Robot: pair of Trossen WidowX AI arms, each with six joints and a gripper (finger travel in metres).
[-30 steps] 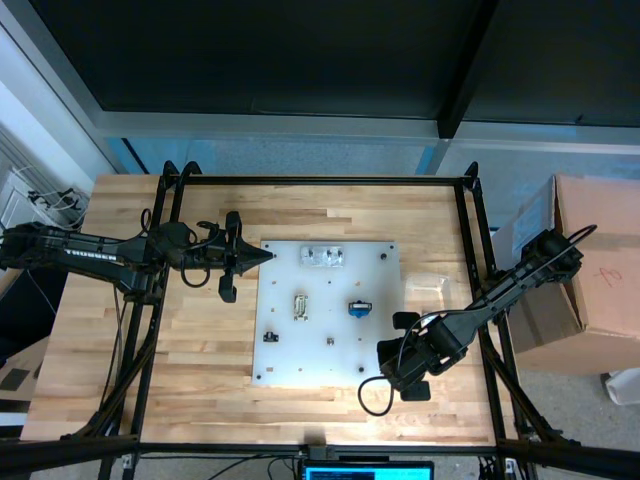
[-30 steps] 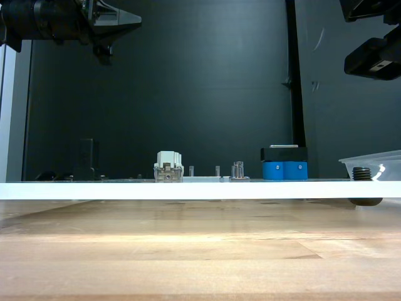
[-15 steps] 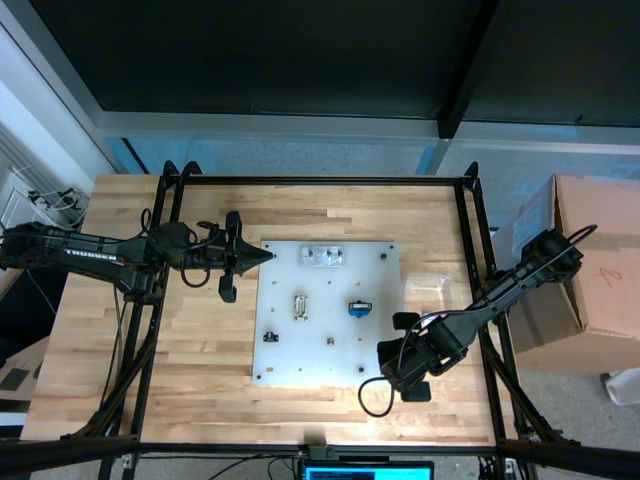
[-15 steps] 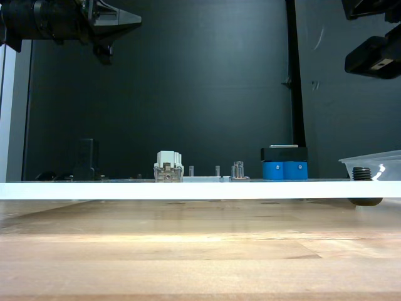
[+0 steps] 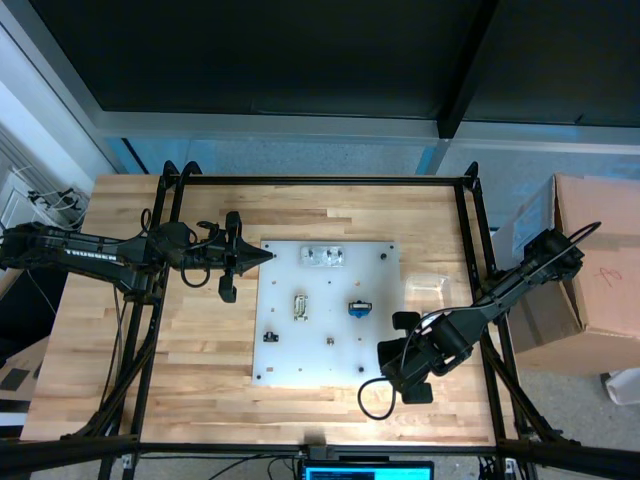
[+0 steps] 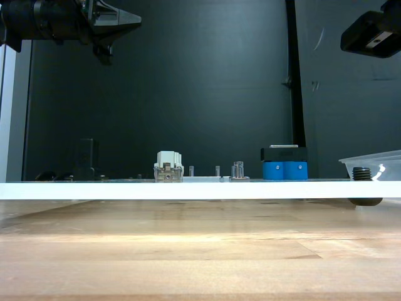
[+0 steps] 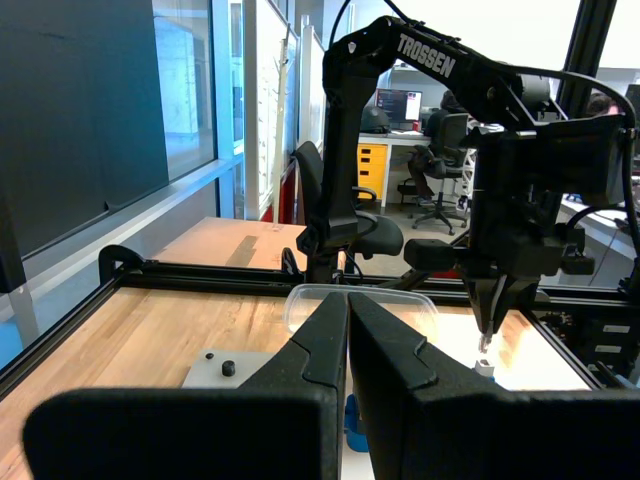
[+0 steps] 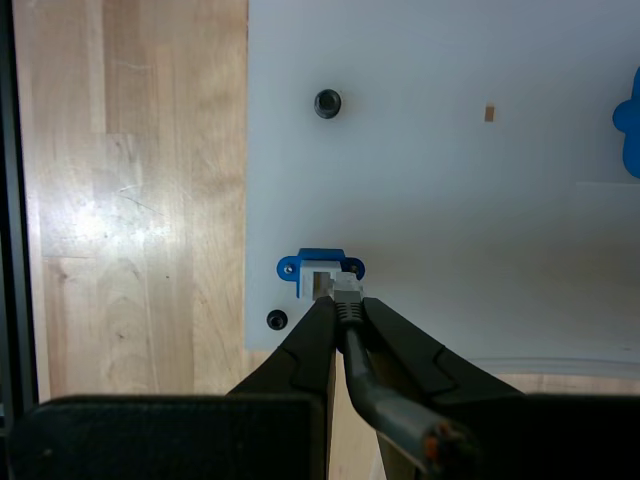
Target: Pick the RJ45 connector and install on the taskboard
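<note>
While left gripper (image 5: 268, 256) clenched beside board (image 5: 300, 350); right gripper (image 8: 345, 300) grasps RJ45 connector (image 8: 347, 288) above socket (image 8: 320, 258)

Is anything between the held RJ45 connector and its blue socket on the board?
Nothing visible. The right gripper holds the RJ45 connector above the blue socket near a corner of the white board, with only air between. The left gripper hangs shut, high over the board's left edge.

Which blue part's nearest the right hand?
The small blue socket at the right hand's RJ45 connector; the blue block lies farther. Left hand: board's left.
</note>
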